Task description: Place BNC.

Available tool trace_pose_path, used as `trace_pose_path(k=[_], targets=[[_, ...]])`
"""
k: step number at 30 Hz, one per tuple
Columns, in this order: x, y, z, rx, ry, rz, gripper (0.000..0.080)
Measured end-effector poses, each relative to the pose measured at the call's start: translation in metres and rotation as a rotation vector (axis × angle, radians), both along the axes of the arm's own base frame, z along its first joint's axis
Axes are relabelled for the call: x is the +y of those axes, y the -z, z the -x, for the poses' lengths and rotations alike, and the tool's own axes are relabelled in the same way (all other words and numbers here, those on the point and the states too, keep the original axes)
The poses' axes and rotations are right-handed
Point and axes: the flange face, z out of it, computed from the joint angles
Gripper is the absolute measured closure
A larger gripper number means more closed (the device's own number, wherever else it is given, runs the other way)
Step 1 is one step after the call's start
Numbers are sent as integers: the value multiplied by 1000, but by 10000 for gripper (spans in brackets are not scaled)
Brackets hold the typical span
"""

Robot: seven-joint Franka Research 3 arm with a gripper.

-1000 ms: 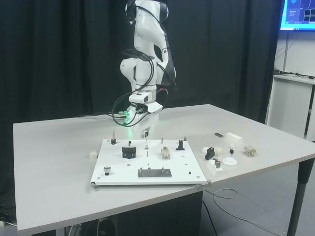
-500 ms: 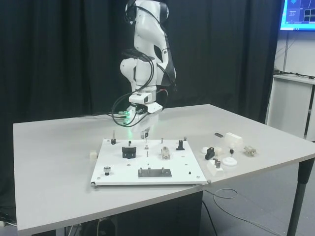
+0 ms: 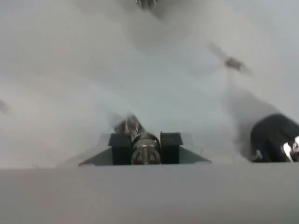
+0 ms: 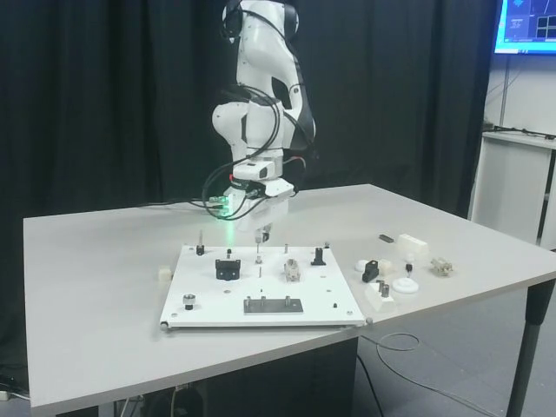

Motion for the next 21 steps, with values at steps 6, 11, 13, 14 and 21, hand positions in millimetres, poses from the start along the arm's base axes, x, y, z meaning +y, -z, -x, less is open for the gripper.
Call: trace_pose_path(k=[6,11,13,14,21], targets=[[25,-9,-12,-18,3,-5,676],[52,-18,-21,-26,18,-16,676],[63,-21,-24,-29,32,-21,676],[69,-23,-25,-29,38,-23,676],[109,-34,-33,-23,58,-41,676]])
